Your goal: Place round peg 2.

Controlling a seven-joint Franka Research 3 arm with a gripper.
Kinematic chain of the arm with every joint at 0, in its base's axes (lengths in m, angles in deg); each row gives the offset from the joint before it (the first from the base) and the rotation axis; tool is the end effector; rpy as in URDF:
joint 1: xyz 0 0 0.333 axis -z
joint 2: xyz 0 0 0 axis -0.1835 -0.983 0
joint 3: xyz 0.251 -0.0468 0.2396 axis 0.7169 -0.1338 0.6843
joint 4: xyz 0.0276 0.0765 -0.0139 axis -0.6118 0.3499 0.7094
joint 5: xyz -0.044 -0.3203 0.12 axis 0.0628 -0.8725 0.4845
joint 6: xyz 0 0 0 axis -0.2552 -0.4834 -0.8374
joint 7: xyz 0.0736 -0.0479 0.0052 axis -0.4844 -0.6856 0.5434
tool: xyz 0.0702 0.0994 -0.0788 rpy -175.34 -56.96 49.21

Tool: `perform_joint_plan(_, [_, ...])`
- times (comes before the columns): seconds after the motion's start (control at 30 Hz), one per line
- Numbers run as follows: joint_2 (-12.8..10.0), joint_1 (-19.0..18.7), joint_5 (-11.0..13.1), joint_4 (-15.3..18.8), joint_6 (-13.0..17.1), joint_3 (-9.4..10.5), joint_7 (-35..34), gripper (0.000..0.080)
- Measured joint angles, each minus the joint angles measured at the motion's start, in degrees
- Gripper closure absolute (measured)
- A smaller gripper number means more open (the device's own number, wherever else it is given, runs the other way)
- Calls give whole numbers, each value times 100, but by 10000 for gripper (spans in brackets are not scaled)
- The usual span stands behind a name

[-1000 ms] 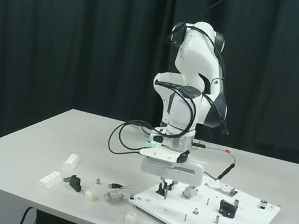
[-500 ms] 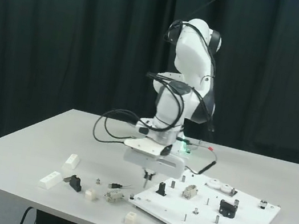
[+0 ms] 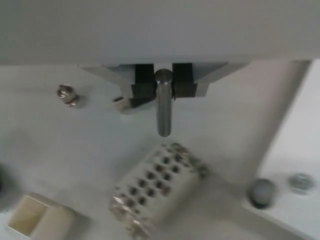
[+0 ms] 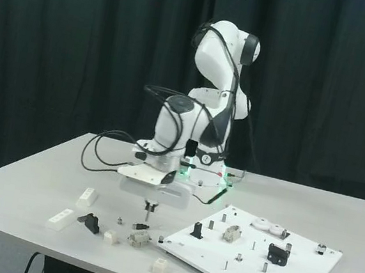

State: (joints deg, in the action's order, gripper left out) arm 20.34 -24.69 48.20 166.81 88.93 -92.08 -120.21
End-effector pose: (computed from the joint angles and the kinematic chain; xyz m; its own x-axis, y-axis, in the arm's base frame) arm 0.5935 -0.0084 0.2940 0.8177 -0.5751 -0.0262 -0.5532 -0.7976 0.2404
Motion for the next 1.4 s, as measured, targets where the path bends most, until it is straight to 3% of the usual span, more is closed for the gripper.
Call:
perform_joint_plan(0.4, [-1,627,84,279,434,256,552,728])
perform_joint_plan(0.93, [-8,771,320,793,1169,256,904,728])
perform_joint_plan(1.4, [-48,780,475,918,1344,255,1048,728])
